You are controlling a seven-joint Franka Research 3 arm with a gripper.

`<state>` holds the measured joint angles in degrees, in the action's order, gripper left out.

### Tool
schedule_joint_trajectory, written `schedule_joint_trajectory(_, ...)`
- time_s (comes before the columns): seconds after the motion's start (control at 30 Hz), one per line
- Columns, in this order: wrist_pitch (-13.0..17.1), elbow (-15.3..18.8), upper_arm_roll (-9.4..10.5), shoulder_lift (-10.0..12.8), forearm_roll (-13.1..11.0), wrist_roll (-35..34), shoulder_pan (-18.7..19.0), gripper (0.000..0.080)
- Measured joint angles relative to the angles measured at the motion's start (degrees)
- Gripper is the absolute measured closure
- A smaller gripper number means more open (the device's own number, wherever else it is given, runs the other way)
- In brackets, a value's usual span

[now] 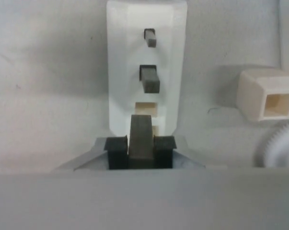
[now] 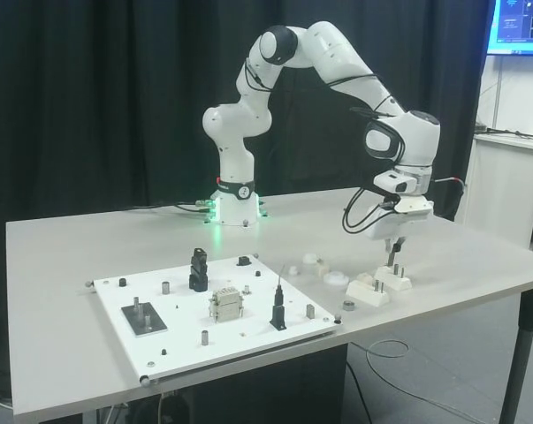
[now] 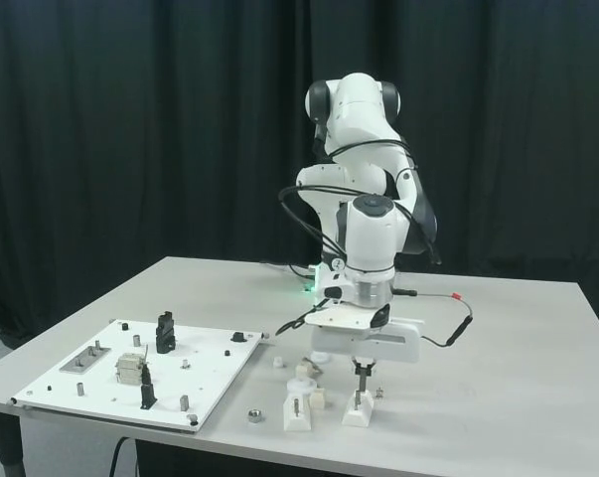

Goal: Insert square peg 3.

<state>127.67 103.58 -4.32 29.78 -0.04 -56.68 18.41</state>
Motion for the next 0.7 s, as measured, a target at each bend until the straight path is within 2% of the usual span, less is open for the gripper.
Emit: schedule_joint_trajectory(0.7,-1.1,-0.4,0.09,-0.7,0.0,0.0,0.2,0.0693)
